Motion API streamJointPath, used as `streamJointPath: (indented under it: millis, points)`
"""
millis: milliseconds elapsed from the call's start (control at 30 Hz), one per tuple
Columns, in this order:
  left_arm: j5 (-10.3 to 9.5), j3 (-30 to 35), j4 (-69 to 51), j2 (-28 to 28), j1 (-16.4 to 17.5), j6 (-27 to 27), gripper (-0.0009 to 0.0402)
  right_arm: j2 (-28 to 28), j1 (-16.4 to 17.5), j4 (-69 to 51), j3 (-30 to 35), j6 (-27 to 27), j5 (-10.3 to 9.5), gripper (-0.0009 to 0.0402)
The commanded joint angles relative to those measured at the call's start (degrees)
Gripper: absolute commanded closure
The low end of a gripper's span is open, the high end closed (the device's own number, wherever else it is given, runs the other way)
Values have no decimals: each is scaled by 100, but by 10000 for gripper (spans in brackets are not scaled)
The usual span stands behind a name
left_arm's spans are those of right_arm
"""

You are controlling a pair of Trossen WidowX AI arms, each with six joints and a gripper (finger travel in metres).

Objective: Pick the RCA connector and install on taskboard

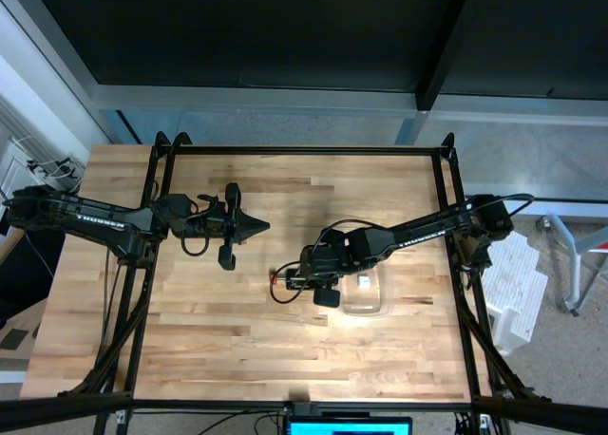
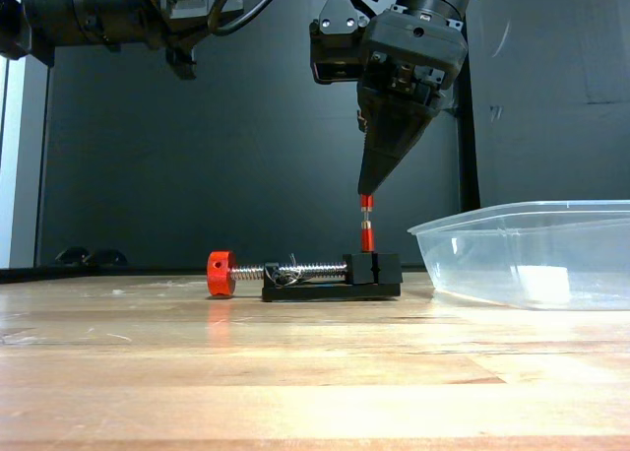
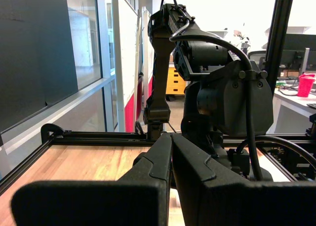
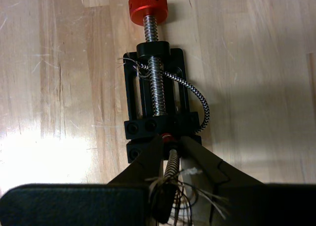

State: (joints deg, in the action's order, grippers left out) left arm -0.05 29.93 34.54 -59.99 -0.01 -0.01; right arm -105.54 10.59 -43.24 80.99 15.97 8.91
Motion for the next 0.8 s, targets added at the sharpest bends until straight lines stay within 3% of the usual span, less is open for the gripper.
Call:
streamJointPath:
  millis: [33,800]
  points:
    - [2,2,0,0,2,2,393,0,0,4,-13,4,9,392]
    - [2,2,0,-2,0,0,393,0,-24,385,-330,-4,11,392]
